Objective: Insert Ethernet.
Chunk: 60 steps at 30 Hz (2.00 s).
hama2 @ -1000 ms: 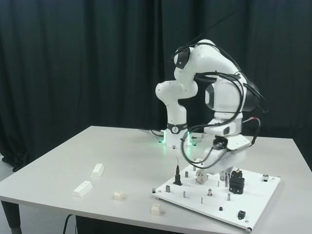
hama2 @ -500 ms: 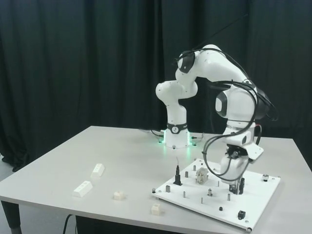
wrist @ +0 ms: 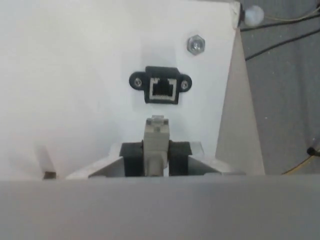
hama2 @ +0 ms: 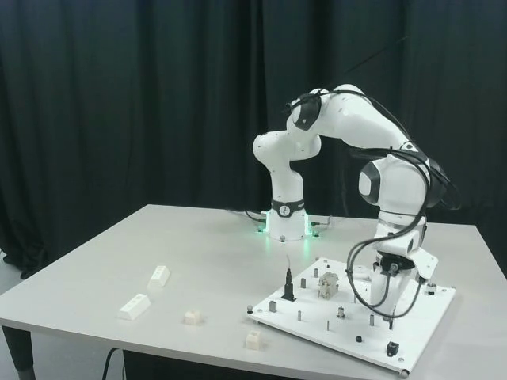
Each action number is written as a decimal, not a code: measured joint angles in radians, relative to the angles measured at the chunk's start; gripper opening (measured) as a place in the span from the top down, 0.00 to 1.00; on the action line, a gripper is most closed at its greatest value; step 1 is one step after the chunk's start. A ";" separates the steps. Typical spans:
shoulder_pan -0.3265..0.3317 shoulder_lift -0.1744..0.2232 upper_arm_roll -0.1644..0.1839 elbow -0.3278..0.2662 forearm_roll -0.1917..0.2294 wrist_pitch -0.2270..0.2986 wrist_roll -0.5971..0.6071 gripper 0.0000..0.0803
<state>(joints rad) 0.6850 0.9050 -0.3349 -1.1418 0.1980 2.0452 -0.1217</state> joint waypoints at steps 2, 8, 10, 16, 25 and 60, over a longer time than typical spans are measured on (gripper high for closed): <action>0.000 0.014 0.000 0.017 0.004 -0.007 -0.004 0.88; 0.000 0.048 0.000 0.060 0.021 -0.030 -0.008 0.88; 0.000 0.058 0.000 0.074 0.029 -0.038 -0.008 0.88; 0.001 0.078 0.001 0.102 0.033 -0.057 -0.009 0.88; 0.001 0.092 0.001 0.119 0.033 -0.064 -0.027 0.88; -0.014 0.123 -0.005 0.152 0.033 -0.066 -0.047 0.88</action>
<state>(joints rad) 0.6714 1.0278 -0.3394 -0.9903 0.2308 1.9795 -0.1688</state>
